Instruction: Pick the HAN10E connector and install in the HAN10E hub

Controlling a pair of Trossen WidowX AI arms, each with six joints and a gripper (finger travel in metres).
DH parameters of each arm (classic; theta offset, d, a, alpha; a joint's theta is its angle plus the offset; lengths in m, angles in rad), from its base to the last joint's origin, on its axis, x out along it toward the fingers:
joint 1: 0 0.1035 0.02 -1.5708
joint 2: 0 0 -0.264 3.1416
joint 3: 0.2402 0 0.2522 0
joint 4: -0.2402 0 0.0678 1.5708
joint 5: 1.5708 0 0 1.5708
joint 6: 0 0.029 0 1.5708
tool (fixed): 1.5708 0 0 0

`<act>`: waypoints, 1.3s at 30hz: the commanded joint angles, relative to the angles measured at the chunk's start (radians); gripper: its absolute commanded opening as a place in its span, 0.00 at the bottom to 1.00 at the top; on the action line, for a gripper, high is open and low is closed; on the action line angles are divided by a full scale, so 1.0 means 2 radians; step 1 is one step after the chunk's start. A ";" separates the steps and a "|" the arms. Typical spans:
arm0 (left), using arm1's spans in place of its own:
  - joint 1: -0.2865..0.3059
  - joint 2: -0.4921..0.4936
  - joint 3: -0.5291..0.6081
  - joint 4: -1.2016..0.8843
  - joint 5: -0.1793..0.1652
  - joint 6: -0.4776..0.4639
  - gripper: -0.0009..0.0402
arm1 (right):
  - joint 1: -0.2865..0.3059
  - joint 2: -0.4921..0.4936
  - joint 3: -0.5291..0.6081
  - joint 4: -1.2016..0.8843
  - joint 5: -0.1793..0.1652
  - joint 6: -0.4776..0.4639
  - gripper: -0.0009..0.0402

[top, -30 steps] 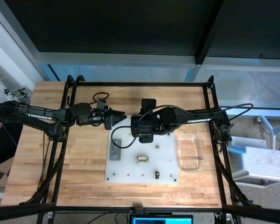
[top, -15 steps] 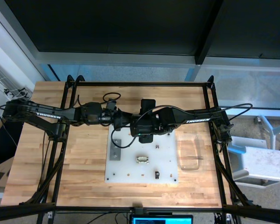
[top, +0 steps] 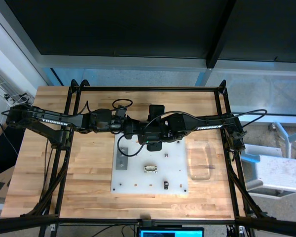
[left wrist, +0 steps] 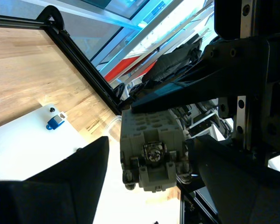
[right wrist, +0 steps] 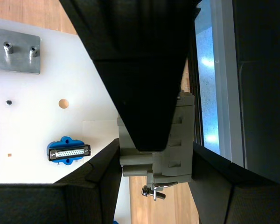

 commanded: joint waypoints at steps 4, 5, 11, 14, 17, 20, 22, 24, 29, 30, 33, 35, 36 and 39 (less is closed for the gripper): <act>0.000 0.000 0.000 0.000 -0.005 0.000 0.49 | 0.000 0.000 0.000 0.000 0.000 0.000 0.21; 0.000 0.000 0.000 0.001 -0.005 0.000 0.47 | 0.000 0.000 0.000 0.000 0.000 0.000 0.21; 0.000 0.000 0.000 0.001 -0.005 0.000 0.40 | 0.000 0.000 0.000 0.000 0.001 0.001 0.30; 0.001 0.000 0.000 0.001 -0.005 0.000 0.37 | 0.000 0.000 0.000 0.001 0.002 0.001 0.36; 0.001 0.000 0.000 0.001 -0.005 0.000 0.35 | 0.000 0.000 0.000 0.000 0.002 0.001 0.42; 0.001 0.000 0.000 0.001 -0.005 0.000 0.33 | 0.000 0.000 0.000 0.000 0.002 0.001 0.47; 0.001 0.000 0.000 0.001 -0.005 0.000 0.32 | 0.000 0.000 0.000 0.000 0.002 0.002 0.50; 0.001 0.000 0.000 0.001 -0.005 0.002 0.31 | 0.000 -0.001 0.000 0.000 0.002 0.006 0.53; 0.000 0.000 0.000 0.001 -0.004 0.017 0.29 | 0.000 -0.005 0.000 -0.003 -0.004 0.014 0.63; 0.000 0.000 0.000 0.000 -0.004 0.023 0.29 | 0.001 -0.007 0.000 -0.006 -0.011 0.014 0.66; 0.000 0.000 0.000 0.000 0.002 0.057 0.29 | 0.001 -0.017 0.000 -0.021 -0.043 0.029 0.72; 0.000 0.000 0.000 0.000 0.012 0.103 0.29 | 0.001 -0.023 0.000 -0.035 -0.062 0.040 0.76; 0.000 0.000 0.000 -0.001 0.019 0.131 0.29 | 0.001 -0.028 0.000 -0.041 -0.072 0.046 0.78; 0.000 0.000 0.000 -0.009 0.031 0.186 0.29 | 0.001 -0.039 0.000 -0.047 -0.117 0.058 0.81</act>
